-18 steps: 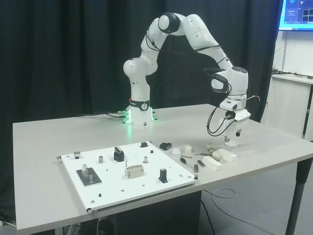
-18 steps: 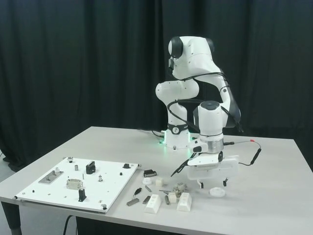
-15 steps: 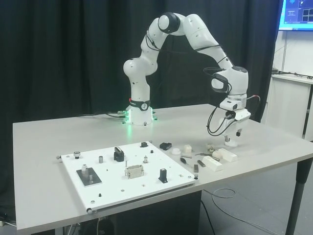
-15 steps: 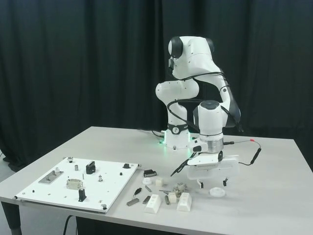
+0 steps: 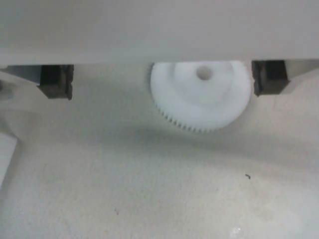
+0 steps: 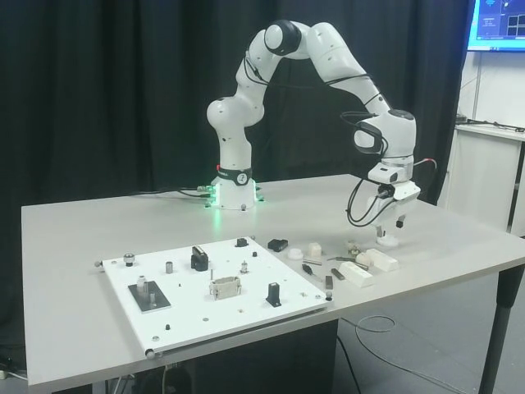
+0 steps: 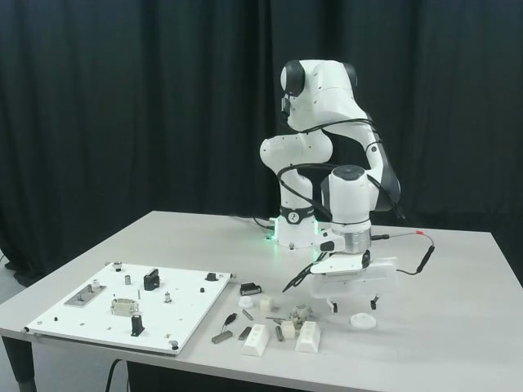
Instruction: Remove small gear.
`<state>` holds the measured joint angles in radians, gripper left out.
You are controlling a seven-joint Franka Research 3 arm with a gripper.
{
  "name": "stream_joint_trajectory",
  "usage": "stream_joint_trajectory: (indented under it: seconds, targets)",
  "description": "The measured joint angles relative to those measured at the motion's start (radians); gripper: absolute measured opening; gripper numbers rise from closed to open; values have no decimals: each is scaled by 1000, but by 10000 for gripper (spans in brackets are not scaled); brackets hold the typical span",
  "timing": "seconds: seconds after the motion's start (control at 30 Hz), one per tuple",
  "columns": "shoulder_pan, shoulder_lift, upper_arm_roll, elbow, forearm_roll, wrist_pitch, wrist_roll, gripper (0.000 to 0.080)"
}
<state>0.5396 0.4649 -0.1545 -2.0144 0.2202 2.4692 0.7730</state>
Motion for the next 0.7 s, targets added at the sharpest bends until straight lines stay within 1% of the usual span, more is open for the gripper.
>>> stream_joint_trajectory:
  seconds: [0.7]
  targets:
    - [0, 0, -23, 3, 0, 10, 0, 800]
